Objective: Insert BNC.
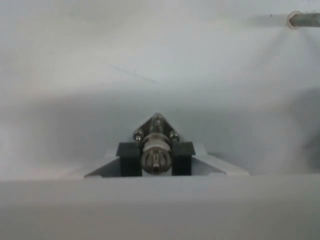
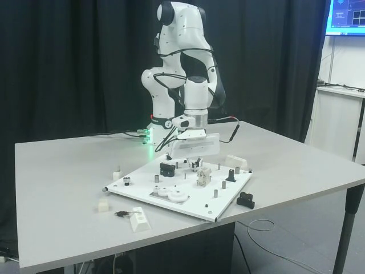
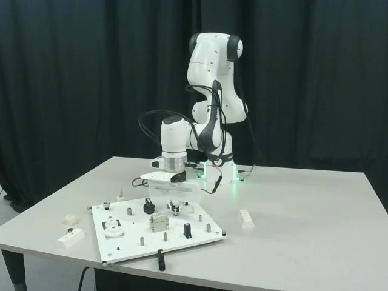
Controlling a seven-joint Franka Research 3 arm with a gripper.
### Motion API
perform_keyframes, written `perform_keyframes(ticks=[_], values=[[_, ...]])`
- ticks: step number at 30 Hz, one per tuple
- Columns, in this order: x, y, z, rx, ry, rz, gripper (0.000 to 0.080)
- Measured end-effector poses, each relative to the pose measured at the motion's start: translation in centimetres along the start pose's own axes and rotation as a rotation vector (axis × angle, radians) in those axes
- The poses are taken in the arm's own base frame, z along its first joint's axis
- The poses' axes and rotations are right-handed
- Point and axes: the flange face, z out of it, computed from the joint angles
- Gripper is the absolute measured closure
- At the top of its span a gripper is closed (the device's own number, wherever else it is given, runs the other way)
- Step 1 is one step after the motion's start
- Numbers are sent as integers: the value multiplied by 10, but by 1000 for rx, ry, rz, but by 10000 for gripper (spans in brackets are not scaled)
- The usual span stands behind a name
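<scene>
Grey table (image 2: 68, 171), white board (image 2: 228, 194) under the arm.
Gripper (image 1: 156, 167) clamped on BNC connector (image 1: 156, 150), just above the board.

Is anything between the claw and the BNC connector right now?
Nothing: in the wrist view the BNC connector sits directly between the claw's black fingers, above bare white board.
</scene>
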Motion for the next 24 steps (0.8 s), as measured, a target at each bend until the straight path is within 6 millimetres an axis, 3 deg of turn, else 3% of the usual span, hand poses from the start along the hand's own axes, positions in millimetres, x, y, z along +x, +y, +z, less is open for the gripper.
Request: perform_keyframes(ticks=[24], values=[[0, -1, 1, -2, 3, -128, 679]])
